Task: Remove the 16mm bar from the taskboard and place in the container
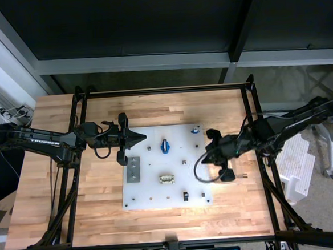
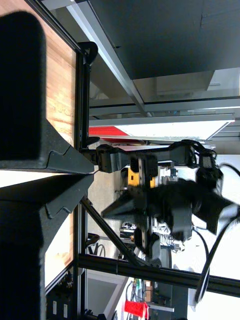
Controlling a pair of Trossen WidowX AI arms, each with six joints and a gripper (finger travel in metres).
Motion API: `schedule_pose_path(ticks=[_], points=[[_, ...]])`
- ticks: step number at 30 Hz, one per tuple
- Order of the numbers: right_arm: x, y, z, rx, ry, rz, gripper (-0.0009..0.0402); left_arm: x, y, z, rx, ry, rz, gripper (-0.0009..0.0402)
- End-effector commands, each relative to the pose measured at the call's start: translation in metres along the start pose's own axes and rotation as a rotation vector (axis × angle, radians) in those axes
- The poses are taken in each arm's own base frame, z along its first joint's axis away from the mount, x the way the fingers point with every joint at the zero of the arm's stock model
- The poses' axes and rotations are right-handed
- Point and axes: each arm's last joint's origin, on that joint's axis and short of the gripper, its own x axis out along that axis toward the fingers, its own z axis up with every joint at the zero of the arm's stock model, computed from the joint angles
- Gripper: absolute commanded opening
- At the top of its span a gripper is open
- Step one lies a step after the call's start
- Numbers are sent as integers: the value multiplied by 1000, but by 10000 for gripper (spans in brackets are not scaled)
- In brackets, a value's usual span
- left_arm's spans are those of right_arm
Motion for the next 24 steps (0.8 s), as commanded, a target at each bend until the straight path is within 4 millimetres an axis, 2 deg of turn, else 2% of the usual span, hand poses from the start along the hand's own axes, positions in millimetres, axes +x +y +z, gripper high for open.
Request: schedule_pose_path(ticks=[1, 9, 15, 24], points=[[3, 13, 7, -16, 86, 4, 2, 0, 0, 0, 0, -1, 0, 0], [12, 39, 19, -29, 266, -5, 34, 0, 0, 0, 0, -1, 0, 0], [22, 50, 17, -15, 409, -46, 68, 0, 0, 0, 0, -1, 0, 0], [50, 64, 5, -14, 543, -91, 164, 0, 0, 0, 0, -1, 0, 0]])
